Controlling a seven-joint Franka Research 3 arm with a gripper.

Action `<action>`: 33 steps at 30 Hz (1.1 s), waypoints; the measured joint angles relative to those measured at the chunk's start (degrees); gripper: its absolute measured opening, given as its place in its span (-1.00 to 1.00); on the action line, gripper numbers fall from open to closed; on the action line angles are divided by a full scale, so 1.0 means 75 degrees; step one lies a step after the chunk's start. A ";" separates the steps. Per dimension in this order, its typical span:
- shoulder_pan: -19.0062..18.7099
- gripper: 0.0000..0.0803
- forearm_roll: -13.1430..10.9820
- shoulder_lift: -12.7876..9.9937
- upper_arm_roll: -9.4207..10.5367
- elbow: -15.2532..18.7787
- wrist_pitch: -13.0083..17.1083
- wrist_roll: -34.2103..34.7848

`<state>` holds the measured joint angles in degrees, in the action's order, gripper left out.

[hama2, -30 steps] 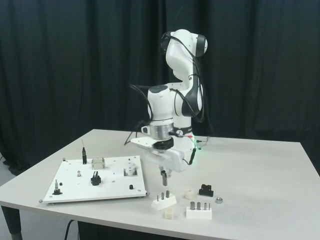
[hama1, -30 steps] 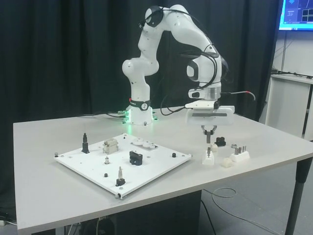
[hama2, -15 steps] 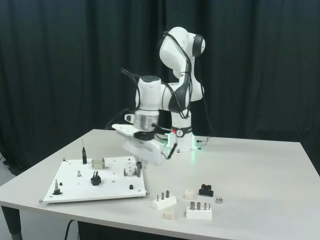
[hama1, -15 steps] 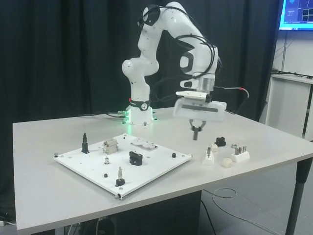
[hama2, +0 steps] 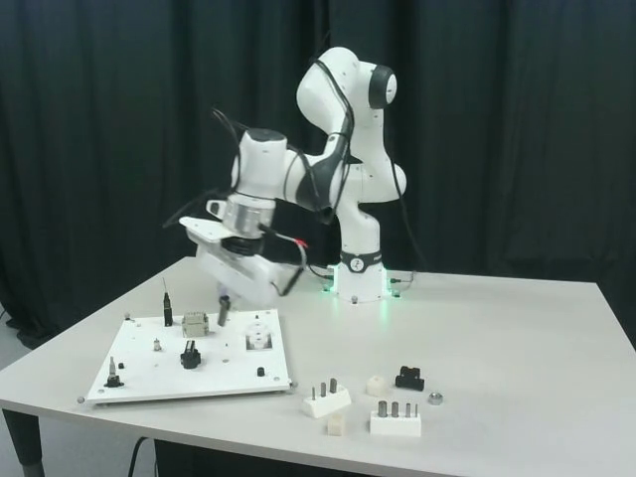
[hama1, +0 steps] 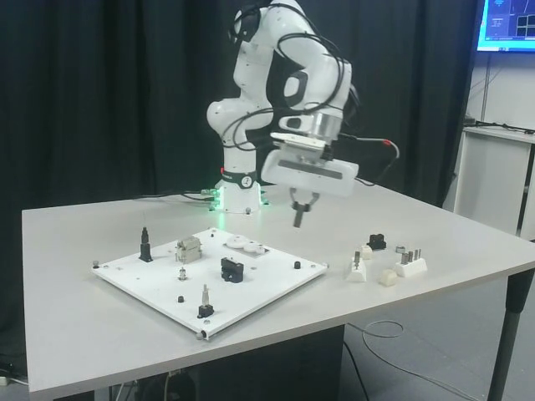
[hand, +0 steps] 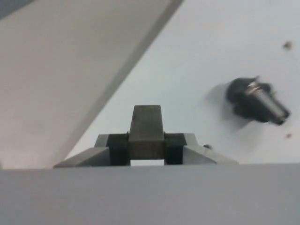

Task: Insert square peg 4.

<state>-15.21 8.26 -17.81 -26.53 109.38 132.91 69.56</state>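
Overhead, tool [hama1: 298, 214] above white board [hama1: 259, 280].

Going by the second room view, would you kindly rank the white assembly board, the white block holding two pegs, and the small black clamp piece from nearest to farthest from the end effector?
1. White assembly board, directly beneath the end effector.
2. White block holding two pegs, off the board's near corner.
3. Small black clamp piece, farther out on the grey table.

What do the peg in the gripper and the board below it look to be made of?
The square peg looks like dull grey metal: flat faces, crisp edges, faint sheen. The board looks like matte white plastic or painted sheet; the pictures leave it open.
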 joint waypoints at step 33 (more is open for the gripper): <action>0.2654 -0.62 -0.0027 0.0107 -0.0113 -0.0008 0.0262 -0.0859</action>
<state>4.70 8.06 -17.01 -27.38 109.32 134.87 63.12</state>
